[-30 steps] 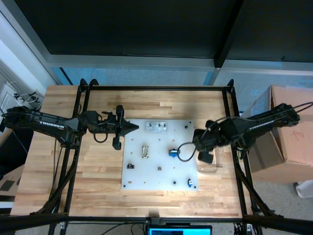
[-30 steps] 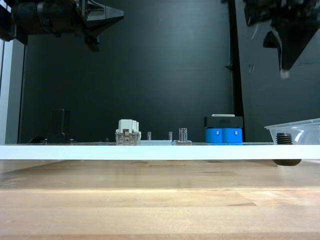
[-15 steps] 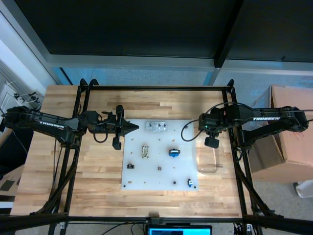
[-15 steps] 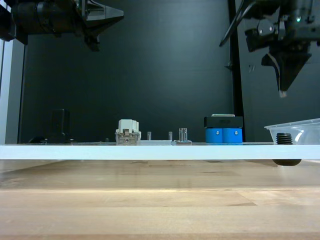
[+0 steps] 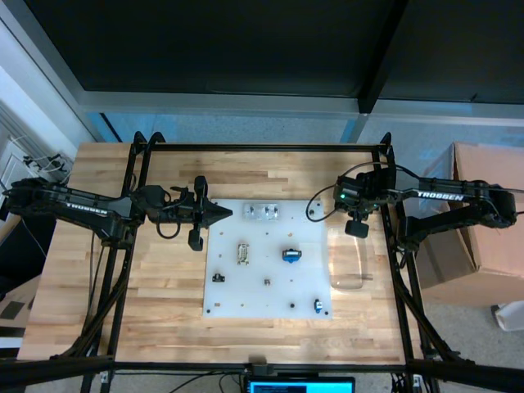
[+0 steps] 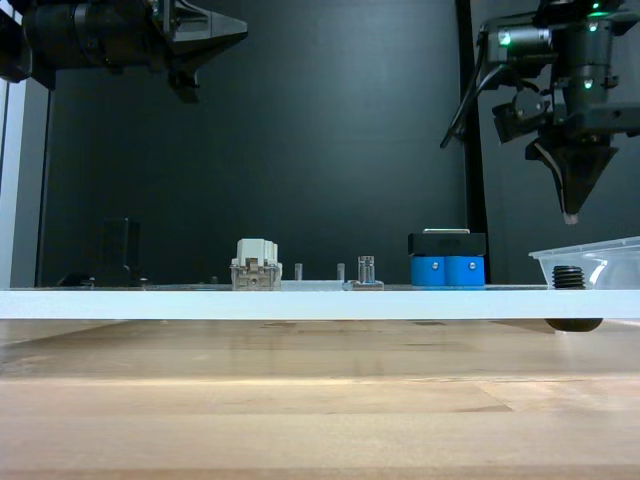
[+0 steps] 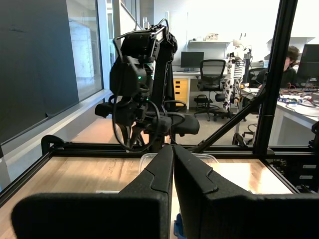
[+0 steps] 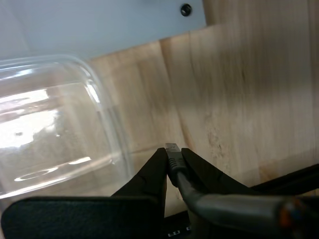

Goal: Remove the RJ45 connector from the taskboard and place in the container

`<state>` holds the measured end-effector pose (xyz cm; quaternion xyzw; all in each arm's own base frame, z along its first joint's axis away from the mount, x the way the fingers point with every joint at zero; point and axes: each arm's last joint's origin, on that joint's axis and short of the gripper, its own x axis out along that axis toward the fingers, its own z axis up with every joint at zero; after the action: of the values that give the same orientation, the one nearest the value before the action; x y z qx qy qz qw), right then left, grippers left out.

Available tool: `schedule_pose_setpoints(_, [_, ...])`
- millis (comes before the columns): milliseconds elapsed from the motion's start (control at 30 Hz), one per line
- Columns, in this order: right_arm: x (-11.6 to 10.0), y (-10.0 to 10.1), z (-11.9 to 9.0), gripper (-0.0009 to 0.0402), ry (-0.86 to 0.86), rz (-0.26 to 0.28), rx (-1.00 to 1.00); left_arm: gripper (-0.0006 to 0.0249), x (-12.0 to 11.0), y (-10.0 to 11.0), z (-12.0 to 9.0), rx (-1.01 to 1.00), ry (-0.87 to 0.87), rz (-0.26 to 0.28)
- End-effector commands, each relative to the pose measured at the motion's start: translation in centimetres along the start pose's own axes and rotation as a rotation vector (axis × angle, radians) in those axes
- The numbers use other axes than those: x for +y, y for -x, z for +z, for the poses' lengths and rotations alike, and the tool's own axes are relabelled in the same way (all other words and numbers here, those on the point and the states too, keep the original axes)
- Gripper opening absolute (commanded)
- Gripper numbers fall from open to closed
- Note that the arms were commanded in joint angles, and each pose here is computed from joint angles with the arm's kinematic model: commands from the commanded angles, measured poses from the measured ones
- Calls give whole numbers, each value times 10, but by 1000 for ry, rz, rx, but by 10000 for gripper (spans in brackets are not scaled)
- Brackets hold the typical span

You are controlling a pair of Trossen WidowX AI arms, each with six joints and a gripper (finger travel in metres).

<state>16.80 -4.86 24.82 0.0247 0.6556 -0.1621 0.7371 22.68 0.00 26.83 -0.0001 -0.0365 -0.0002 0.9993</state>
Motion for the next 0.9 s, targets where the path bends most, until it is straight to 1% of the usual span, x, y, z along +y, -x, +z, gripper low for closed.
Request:
schedule_pose_setpoints(33, [-3, -1, 0, 56, -5, 15, 1, 0, 0, 0, 0, 0, 0, 0])
schedule_pose_setpoints(167, [-4, -1, 0, 84, -16, 47, 0, 0, 0, 0, 0, 0, 0, 0])
schedule_pose_setpoints(400, [-5, -1, 0, 167, -37, 44, 3, 0, 0, 0, 0, 0, 0, 0])
schedule_pose_setpoints(533, [-5, -1, 0, 199, -37, 44, 3, 0, 0, 0, 0, 0, 0, 0])
schedule_pose_setpoints(667, [-5, -2, 0, 212, -44, 44, 3, 0, 0, 0, 0, 0, 0, 0])
schedule_pose_setpoints(900, [-5, -1, 0, 210, -48, 44, 3, 0, 0, 0, 0, 0, 0, 0])
